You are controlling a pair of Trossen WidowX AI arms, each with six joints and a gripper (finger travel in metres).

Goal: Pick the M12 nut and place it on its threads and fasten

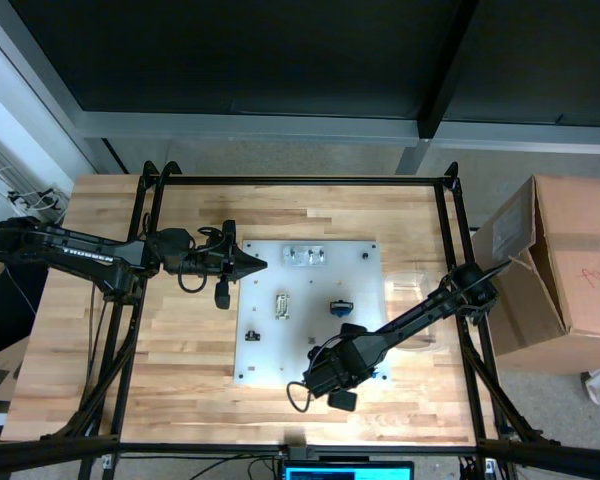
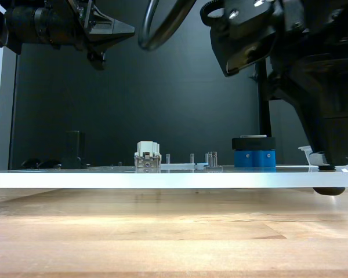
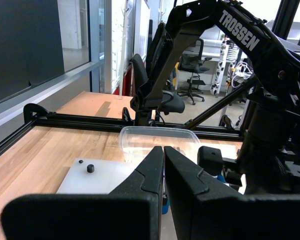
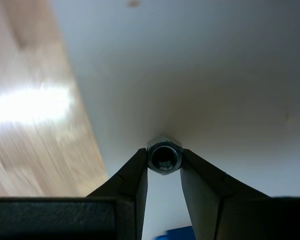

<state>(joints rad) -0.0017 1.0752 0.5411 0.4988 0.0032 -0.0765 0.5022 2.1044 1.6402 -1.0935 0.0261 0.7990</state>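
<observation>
The small silver nut is pinched between the tips of my right gripper, its threaded hole facing the wrist camera. It hangs close over the white board. My right gripper is low over the board's near edge, and in the low view it reaches down to the board at the right. No black stud shows in any view, so I cannot tell if the nut is on its stud. My left gripper hovers shut and holding nothing over the board's far left edge, high up.
The clear tray stands right of the board, under the right arm. On the board sit a blue and black part, a white connector and small pins. A cardboard box stands beyond the table's right edge.
</observation>
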